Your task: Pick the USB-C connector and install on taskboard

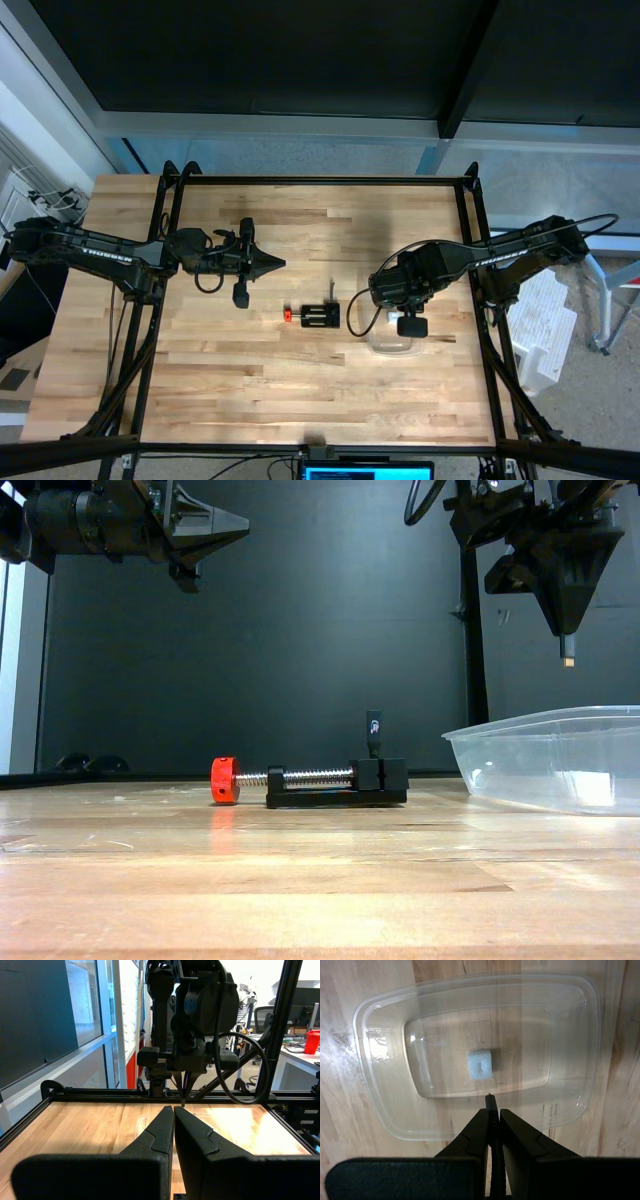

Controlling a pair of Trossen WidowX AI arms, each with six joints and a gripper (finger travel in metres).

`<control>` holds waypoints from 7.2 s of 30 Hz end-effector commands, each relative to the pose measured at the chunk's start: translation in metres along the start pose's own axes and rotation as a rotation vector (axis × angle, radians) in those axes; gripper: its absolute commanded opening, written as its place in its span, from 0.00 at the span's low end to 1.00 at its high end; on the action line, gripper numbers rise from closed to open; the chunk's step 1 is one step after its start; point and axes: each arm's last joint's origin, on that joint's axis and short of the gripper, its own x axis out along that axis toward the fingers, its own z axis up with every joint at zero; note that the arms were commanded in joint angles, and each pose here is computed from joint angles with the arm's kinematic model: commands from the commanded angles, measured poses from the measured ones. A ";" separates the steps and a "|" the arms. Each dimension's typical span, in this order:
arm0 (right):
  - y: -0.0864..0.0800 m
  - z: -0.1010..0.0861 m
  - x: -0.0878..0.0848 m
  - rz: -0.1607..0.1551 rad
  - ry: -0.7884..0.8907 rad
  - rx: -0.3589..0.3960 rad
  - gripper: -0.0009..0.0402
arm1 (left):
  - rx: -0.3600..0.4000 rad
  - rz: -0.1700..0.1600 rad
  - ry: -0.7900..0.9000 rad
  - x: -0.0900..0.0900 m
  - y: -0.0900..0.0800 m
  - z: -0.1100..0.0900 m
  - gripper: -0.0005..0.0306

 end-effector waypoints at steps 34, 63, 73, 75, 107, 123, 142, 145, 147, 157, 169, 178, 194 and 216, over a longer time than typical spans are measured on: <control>0.005 0.086 0.011 0.000 -0.018 0.027 0.02 | 0.000 0.000 0.000 0.000 0.000 0.000 0.02; 0.011 0.129 0.016 -0.022 -0.002 0.035 0.02 | 0.000 0.000 0.000 0.000 0.000 0.000 0.02; 0.016 0.148 0.019 -0.022 0.000 0.004 0.02 | 0.000 0.000 0.000 0.000 0.000 0.000 0.02; 0.017 0.151 0.020 -0.020 -0.005 0.003 0.02 | 0.000 0.000 0.000 0.000 0.000 0.000 0.02; 0.018 0.159 0.032 -0.054 -0.007 -0.010 0.02 | 0.000 0.000 0.000 0.000 0.000 0.000 0.02; 0.018 0.160 0.035 -0.045 -0.010 -0.005 0.02 | 0.000 0.000 0.000 0.000 0.000 0.000 0.02; 0.019 0.160 0.039 -0.032 -0.005 0.000 0.02 | 0.000 0.000 0.000 0.000 0.000 0.000 0.02; 0.019 0.160 0.039 -0.033 -0.006 0.001 0.02 | 0.000 0.000 0.000 0.000 0.000 0.000 0.02; 0.019 0.160 0.039 -0.034 -0.006 0.000 0.02 | 0.000 0.000 0.000 0.000 0.000 0.000 0.02; 0.018 0.160 0.039 -0.048 -0.006 0.000 0.02 | 0.000 0.000 0.000 0.000 0.000 0.000 0.02; 0.019 0.159 0.039 -0.033 -0.004 -0.008 0.02 | 0.000 0.000 0.000 0.000 0.000 0.000 0.02; 0.019 0.160 0.039 -0.034 -0.004 -0.011 0.02 | 0.000 0.000 0.000 0.000 0.000 0.000 0.02; 0.019 0.159 0.039 -0.044 -0.005 -0.016 0.02 | 0.000 0.000 0.000 0.000 0.000 0.000 0.02; 0.019 0.159 0.040 -0.040 -0.003 -0.019 0.02 | 0.000 0.000 0.000 0.000 0.000 0.000 0.02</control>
